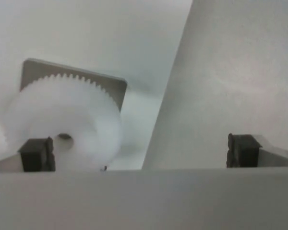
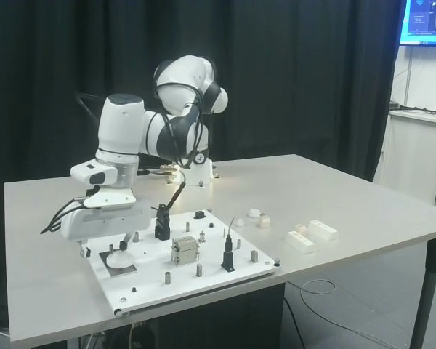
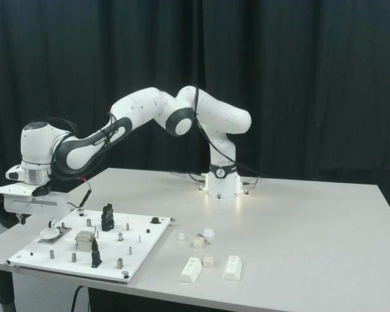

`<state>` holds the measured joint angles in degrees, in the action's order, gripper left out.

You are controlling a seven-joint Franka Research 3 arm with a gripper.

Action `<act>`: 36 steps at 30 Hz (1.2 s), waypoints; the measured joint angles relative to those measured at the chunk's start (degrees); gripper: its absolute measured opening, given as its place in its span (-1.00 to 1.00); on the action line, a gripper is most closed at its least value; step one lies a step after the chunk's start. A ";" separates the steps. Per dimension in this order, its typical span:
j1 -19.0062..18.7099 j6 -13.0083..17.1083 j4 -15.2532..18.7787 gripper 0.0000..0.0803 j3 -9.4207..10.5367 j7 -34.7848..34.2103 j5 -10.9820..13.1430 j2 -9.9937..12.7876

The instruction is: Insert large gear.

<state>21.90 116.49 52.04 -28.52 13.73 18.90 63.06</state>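
The large white gear [image 1: 67,120] lies over a small grey plate [image 1: 113,86] on the white board [image 1: 230,81]. The hole at its centre is visible. In the first room view the gear [image 2: 120,256] is at the board's near left corner, and in the second room view the gear [image 3: 49,232] is at the board's far left. My gripper [image 1: 139,153] is open just above it, its black fingertips [image 1: 37,154] wide apart. One fingertip stands in front of the gear and the other is over bare board. Nothing is between them.
The board [image 2: 203,280] carries several pegs, a black holder [image 2: 161,224], a grey block [image 2: 183,251] and another black upright part [image 2: 228,256]. Small white parts [image 2: 312,234] lie on the table to the right of the board. The arm's base [image 3: 221,182] stands behind.
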 joint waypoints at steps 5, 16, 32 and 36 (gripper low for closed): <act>0.09 0.99 0.00 0.99 0.03 0.00 0.00 0.45; 0.15 1.57 -0.03 0.99 0.10 0.00 0.00 0.65; 0.69 2.34 -0.06 0.99 0.19 1.49 -0.01 0.76; 0.91 3.09 -0.08 0.99 0.19 1.60 -0.01 1.05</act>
<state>22.81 119.58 51.96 -28.33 15.33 18.89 64.11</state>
